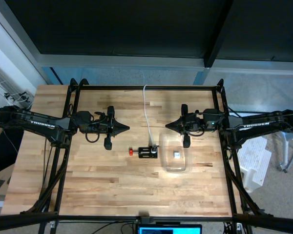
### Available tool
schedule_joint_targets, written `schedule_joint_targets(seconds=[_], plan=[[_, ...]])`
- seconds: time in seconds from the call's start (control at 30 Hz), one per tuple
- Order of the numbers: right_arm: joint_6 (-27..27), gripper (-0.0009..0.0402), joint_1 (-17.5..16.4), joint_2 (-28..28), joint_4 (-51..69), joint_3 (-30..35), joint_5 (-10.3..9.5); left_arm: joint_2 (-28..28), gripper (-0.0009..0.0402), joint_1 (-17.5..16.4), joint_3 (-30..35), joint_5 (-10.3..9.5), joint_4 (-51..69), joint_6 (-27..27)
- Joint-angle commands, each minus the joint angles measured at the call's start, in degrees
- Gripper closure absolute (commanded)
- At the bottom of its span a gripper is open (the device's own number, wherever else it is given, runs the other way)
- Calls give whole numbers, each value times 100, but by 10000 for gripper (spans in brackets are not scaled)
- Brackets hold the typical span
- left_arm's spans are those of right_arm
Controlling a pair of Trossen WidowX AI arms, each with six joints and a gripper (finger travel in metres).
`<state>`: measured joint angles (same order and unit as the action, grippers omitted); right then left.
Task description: Remove the power plug from the receptacle and place in the container
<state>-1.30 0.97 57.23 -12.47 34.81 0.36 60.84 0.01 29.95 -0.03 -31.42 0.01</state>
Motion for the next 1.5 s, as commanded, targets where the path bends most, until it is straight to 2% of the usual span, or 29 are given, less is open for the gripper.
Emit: schedule_joint_targets(seconds=[0.03,0.2,0.43,0.67,1.0,1.13,1.27,1.43,1.5], plan=[[-114,393,-22,151,1233,463,-11,2,393,0,0,0,0,0],[-122,393,-155,564,2728,1156,-46,0,393,0,0,0,0,0],[-166,389,-313,1268,4214,2061,-39,2,393,0,0,0,0,0],[-363,342,-343,1971,5362,2885,-39,2,393,-2,0,0,0,0],[-573,203,-566,2894,5766,3558,11,2,393,-2,0,0,0,0],[-579,157,-721,3174,5764,3731,166,2,393,-2,0,0,0,0],[-581,137,-824,3421,5748,3851,177,2,393,-2,0,0,0,0],[-597,139,-879,3751,5764,4072,315,2,393,0,0,0,4,0],[-638,139,-890,3906,5764,4199,313,2,393,-2,0,0,0,0]])
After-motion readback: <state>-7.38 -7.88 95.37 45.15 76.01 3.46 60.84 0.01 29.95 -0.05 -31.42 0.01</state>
